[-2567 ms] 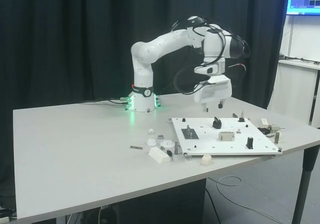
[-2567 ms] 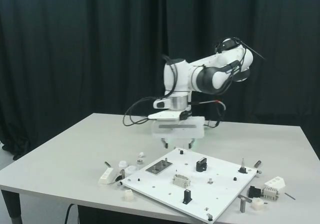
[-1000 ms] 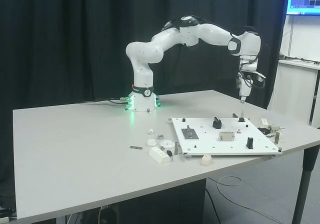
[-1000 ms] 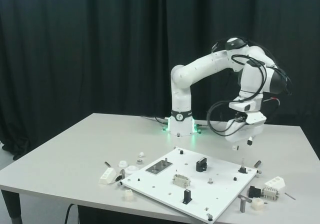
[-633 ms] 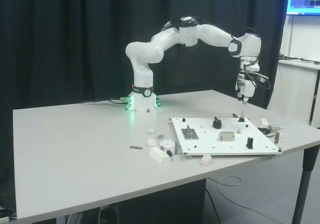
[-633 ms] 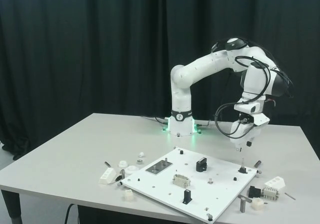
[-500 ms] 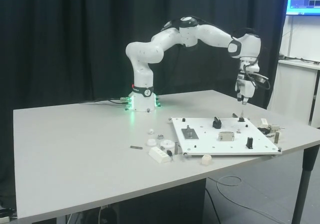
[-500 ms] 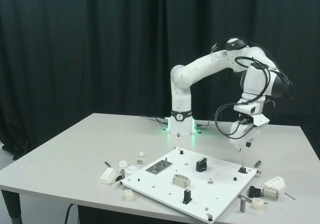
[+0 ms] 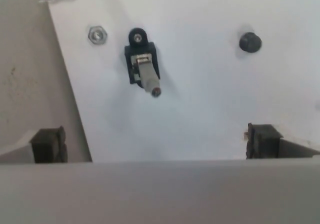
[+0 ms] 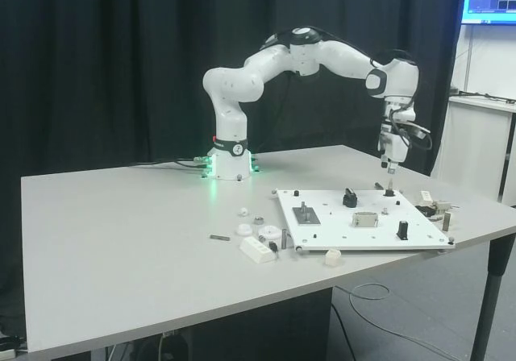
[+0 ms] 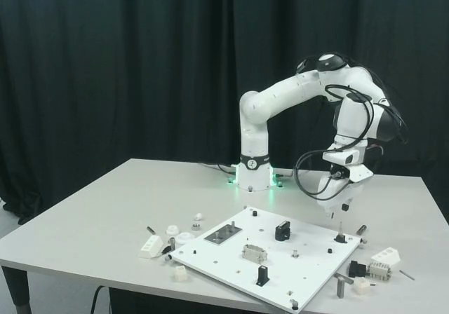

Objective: Remove Ethernet.

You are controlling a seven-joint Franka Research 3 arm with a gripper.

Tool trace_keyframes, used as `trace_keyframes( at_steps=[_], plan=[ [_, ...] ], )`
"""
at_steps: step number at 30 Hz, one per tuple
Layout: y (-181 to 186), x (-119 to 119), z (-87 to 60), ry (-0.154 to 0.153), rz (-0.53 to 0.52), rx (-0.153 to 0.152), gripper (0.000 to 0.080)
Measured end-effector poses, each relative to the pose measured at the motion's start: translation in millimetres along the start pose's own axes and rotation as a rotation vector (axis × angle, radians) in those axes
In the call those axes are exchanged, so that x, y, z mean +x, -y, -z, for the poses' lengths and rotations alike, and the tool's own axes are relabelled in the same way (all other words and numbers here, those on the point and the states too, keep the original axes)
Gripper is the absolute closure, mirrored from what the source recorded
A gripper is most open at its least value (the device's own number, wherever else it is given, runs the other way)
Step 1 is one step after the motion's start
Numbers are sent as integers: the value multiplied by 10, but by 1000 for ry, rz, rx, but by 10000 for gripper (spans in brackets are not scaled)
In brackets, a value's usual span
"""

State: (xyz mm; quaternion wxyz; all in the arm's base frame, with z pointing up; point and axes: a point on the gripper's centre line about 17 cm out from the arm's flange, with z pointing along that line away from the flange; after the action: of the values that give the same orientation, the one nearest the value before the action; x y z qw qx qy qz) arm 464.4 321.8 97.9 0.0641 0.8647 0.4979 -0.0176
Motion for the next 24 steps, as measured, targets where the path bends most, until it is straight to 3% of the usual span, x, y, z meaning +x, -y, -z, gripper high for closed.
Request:
trace_keyframes(
  at_steps=[9,24],
  plan=[
    [18,49,-113,-21,43,43,3],
    [104,154,-237,-15,98,55,3]
  ],
)
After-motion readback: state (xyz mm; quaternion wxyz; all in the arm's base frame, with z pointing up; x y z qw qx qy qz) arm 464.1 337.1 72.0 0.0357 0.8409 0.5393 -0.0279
